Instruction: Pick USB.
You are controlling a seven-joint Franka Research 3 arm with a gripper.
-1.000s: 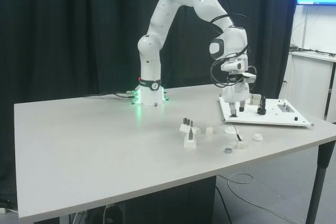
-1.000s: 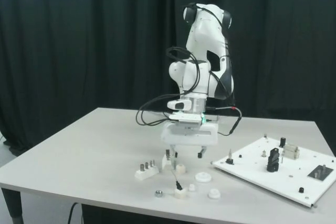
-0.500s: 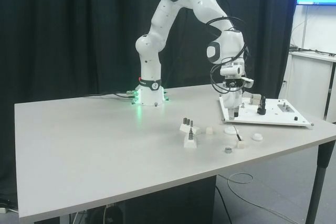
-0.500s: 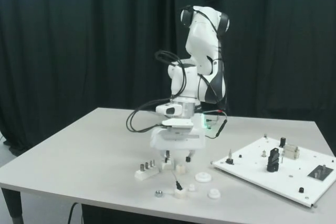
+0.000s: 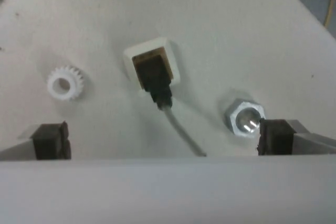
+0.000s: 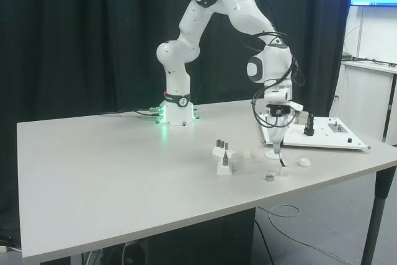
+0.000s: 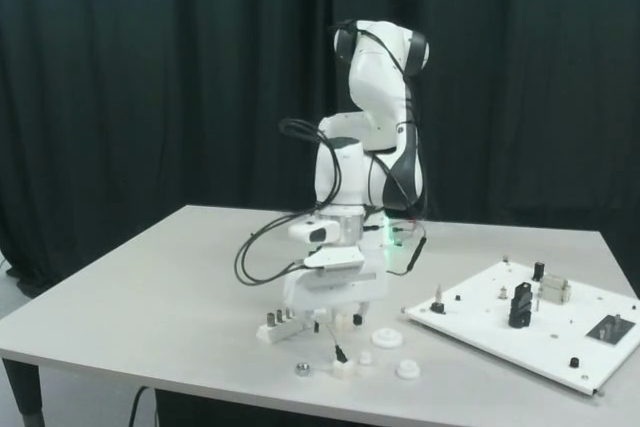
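Observation:
The USB plug point(image 5: 159, 88) is black, with a grey cable point(image 5: 181, 132), and stands in a small white holder point(image 5: 152, 61) on the grey table. My gripper point(image 5: 163, 140) hangs above it, open, with the black fingertips point(image 5: 50, 141) far apart on either side and nothing between them. In the first room view the gripper point(image 6: 276, 147) is just above the USB plug point(image 6: 283, 166), near the table's front edge. The second room view shows the gripper point(image 7: 336, 324) over the USB plug point(image 7: 341, 354), apart from it.
A metal nut point(image 5: 243, 119) lies close to one fingertip and a small white gear point(image 5: 65, 82) lies on the other side. White peg holders point(image 7: 278, 328), more white gears point(image 7: 386, 338) and a white board point(image 7: 530, 322) with parts stand nearby.
The arm swung away from the white board toward the table's front edge and came down over the USB plug. The parts on the table stayed put.

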